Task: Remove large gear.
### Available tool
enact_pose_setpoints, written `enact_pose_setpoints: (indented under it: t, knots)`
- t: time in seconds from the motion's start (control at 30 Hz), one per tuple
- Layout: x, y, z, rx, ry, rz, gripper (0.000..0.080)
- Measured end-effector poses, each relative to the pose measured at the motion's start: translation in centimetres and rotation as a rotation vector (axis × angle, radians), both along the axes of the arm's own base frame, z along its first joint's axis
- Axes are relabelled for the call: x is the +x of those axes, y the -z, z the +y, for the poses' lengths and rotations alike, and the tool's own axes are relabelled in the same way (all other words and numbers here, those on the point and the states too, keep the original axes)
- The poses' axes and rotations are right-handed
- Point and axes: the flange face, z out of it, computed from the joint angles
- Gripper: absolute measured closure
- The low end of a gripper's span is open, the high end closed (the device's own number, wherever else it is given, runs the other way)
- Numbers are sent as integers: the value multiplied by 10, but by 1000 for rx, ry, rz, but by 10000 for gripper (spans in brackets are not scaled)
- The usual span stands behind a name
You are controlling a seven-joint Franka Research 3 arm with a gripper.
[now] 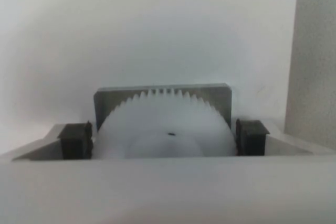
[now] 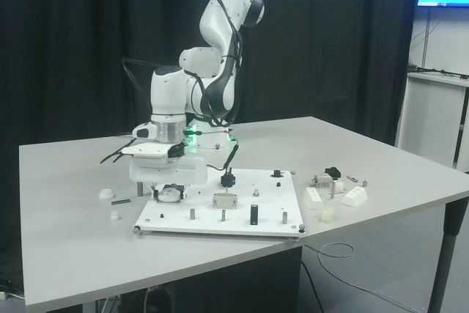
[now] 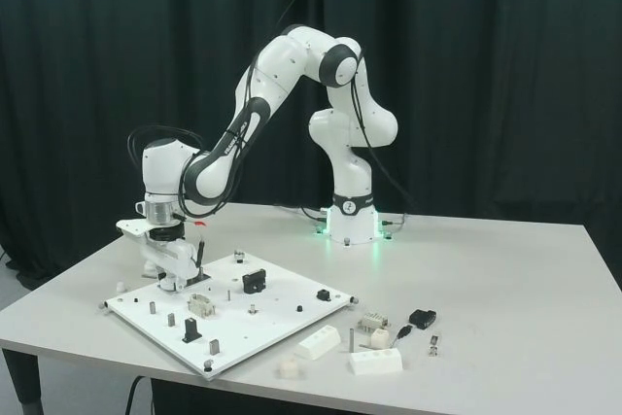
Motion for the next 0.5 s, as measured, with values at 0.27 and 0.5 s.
enact_pose_setpoints:
  t: [0.27,0.5]
  knots:
    - [-1,-9,0,3,2,-10,205]
    - [-5,-18,-1,12,12,-20,207]
